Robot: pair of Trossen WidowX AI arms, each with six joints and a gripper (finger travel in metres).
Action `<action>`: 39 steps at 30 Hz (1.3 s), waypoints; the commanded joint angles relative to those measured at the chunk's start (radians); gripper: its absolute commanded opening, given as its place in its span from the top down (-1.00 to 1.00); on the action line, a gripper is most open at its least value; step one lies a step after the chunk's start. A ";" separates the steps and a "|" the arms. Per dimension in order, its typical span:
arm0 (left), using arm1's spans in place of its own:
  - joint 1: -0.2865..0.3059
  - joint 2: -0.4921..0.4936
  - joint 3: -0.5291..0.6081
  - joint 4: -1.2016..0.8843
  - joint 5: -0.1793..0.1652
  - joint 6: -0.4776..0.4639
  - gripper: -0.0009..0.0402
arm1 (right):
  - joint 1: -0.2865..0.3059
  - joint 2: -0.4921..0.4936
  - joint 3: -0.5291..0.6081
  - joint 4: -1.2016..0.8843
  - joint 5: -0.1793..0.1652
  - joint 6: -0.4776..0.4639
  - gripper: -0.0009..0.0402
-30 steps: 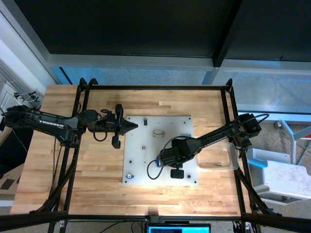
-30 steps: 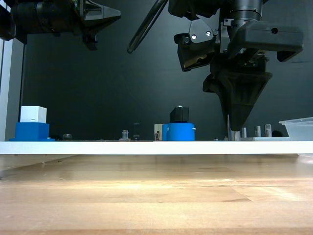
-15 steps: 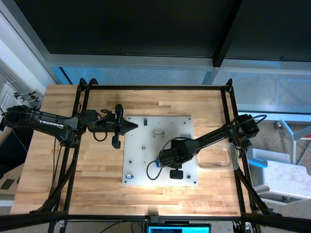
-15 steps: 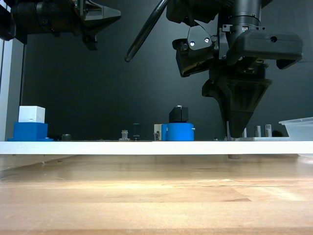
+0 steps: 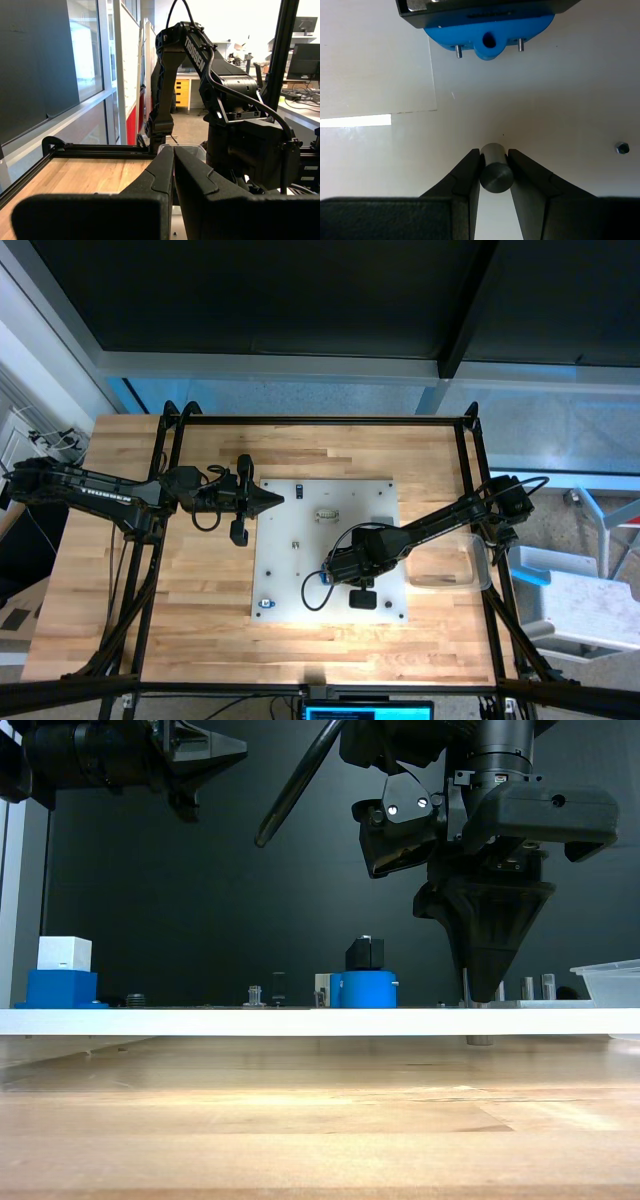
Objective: Pick the 16mm cylinder and place it in the taskboard
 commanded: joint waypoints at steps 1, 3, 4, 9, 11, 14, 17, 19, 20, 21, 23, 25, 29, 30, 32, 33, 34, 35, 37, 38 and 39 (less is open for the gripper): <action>0.000 0.000 0.000 0.000 0.000 0.000 0.96 | 0.000 0.000 0.001 0.002 0.000 0.001 0.52; 0.000 0.000 0.000 0.000 0.000 0.000 0.96 | 0.000 -0.002 0.001 0.001 0.002 0.001 0.44; 0.000 0.000 0.000 0.000 0.000 0.000 0.96 | 0.000 -0.002 0.001 0.001 0.001 0.001 0.41; 0.000 0.000 0.000 0.000 0.000 0.000 0.96 | 0.000 -0.006 0.001 -0.001 0.003 0.001 0.28; 0.000 0.000 0.000 0.000 0.000 0.000 0.96 | 0.000 -0.008 0.001 -0.004 0.005 0.000 0.24; 0.000 0.000 0.000 0.000 0.000 0.000 0.96 | 0.000 -0.014 0.001 -0.012 0.005 0.000 0.20; 0.000 0.000 0.000 0.000 0.000 0.000 0.96 | 0.000 -0.021 0.001 -0.017 0.005 0.000 0.19; 0.000 0.000 0.000 0.000 0.000 0.000 0.96 | 0.000 -0.028 0.001 -0.020 0.005 0.000 0.19; 0.000 0.000 0.000 0.000 0.000 0.000 0.96 | 0.000 -0.034 0.001 -0.023 0.005 0.000 0.19; 0.000 0.000 0.000 0.000 0.000 0.000 0.96 | 0.000 -0.036 0.001 -0.024 0.005 0.000 0.20; 0.000 0.000 0.000 0.000 0.000 0.000 0.96 | 0.000 -0.048 0.001 -0.027 0.005 0.000 0.20; 0.000 0.000 0.000 0.000 0.000 0.000 0.96 | 0.000 -0.059 0.001 -0.034 0.006 0.000 0.21; 0.000 0.000 0.000 0.000 0.000 0.000 0.96 | 0.000 -0.090 0.001 -0.063 0.007 0.000 0.22; 0.000 0.000 0.000 0.000 0.000 0.000 0.96 | 0.000 -0.098 0.001 -0.071 0.007 0.000 0.23; 0.000 0.000 0.000 0.000 0.000 0.000 0.96 | 0.000 -0.116 0.001 -0.079 0.007 0.000 0.24; 0.000 0.000 0.000 0.000 0.000 0.000 0.96 | 0.000 -0.124 0.001 -0.081 0.007 0.000 0.24; 0.000 0.000 0.000 0.000 0.000 0.000 0.96 | 0.000 -0.133 0.001 -0.082 0.007 0.000 0.23; 0.000 0.000 0.000 0.000 0.000 0.000 0.96 | -0.001 -0.140 0.001 -0.082 0.007 0.000 0.23; 0.000 0.000 0.000 0.000 0.000 0.000 0.96 | -0.001 -0.156 0.001 -0.089 0.007 0.000 0.23; 0.000 0.000 0.000 0.000 0.000 0.000 0.96 | -0.001 -0.163 0.001 -0.097 0.007 0.000 0.23; 0.000 0.000 0.000 0.000 0.000 0.000 0.96 | -0.001 -0.169 0.001 -0.105 0.008 0.000 0.23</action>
